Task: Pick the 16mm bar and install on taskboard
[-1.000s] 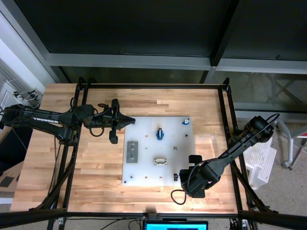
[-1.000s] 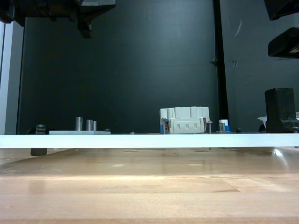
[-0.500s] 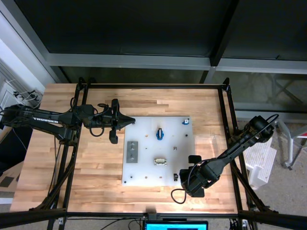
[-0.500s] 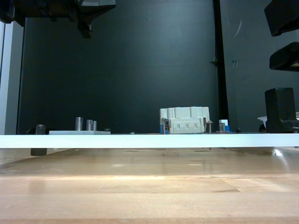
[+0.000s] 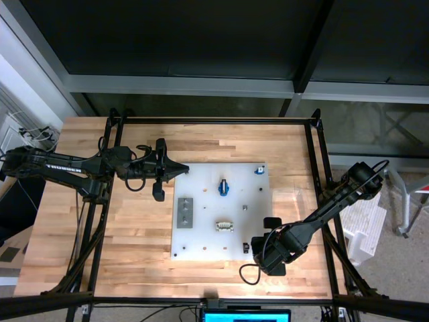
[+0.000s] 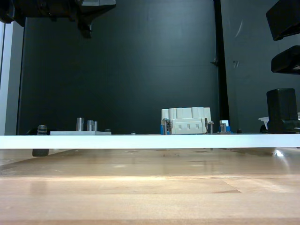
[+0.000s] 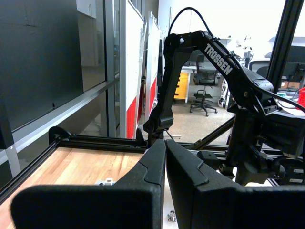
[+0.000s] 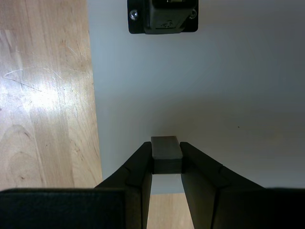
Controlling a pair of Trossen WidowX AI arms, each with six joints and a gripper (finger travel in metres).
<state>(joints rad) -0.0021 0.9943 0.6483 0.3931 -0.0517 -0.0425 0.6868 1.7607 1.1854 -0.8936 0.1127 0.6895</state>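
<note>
The 16mm bar [image 8: 166, 149], a short grey block, is held between the fingers of my right gripper [image 8: 166, 145], which is shut on it. It hangs above the white taskboard [image 8: 228, 86], clear of any seat, close to the board's edge and short of a black mount [image 8: 163, 16]. From above, my right gripper [image 5: 268, 241] is at the board's near right corner and hides the bar. My left gripper [image 5: 181, 171] hovers at the board's far left corner, its fingers [image 7: 157, 160] shut together with nothing between them.
On the taskboard [image 5: 201, 201] sit a grey plate with pegs [image 5: 184, 212], a white connector [image 5: 224, 227] and blue fittings [image 5: 223, 187]. A black frame [image 5: 322, 174] rails the wooden table. In the low view the pegs [image 6: 86, 125] and connector [image 6: 185, 120] stand up from the board.
In the low view the right gripper's parts show lower than a second ago. From above it has barely shifted. The left arm has not moved.
</note>
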